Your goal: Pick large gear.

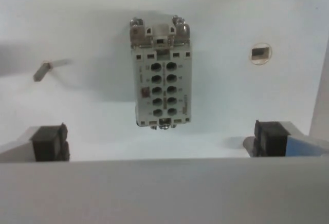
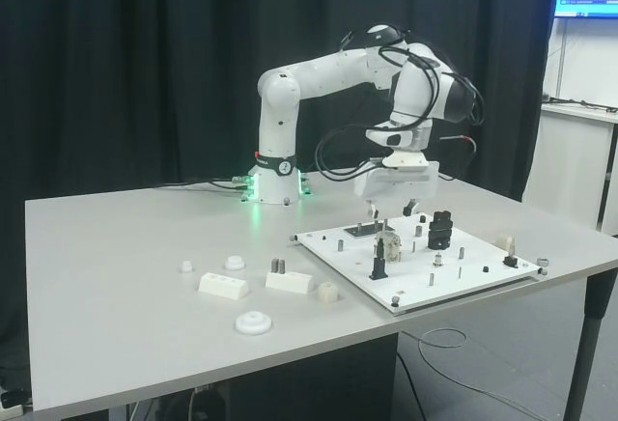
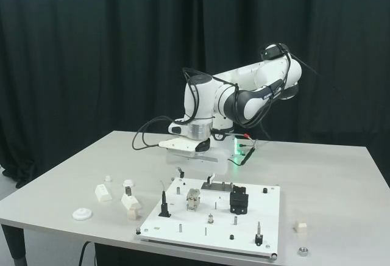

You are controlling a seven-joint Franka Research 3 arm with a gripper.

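Arm: the white Franka arm (image 2: 328, 64) reaches from its base out over the white board (image 2: 415, 265), wrist pointing down.
Gripper: the gripper (image 1: 159, 141) hangs above the board, fingers spread wide apart with nothing between them; both black pads (image 1: 49, 143) are clear of every part.
Under the gripper: a multi-pin connector block (image 1: 161, 72) with 2 columns of 5 round sockets stands on the board, directly below the fingers and untouched.
Large gear: the large gear (image 2: 253, 322) lies flat on the grey table (image 2: 106, 266) near its front edge, off the board and well apart from the gripper.
Nearby on the table: 2 white blocks (image 2: 223, 286) and a small ring (image 2: 234, 264) sit between gear and board.
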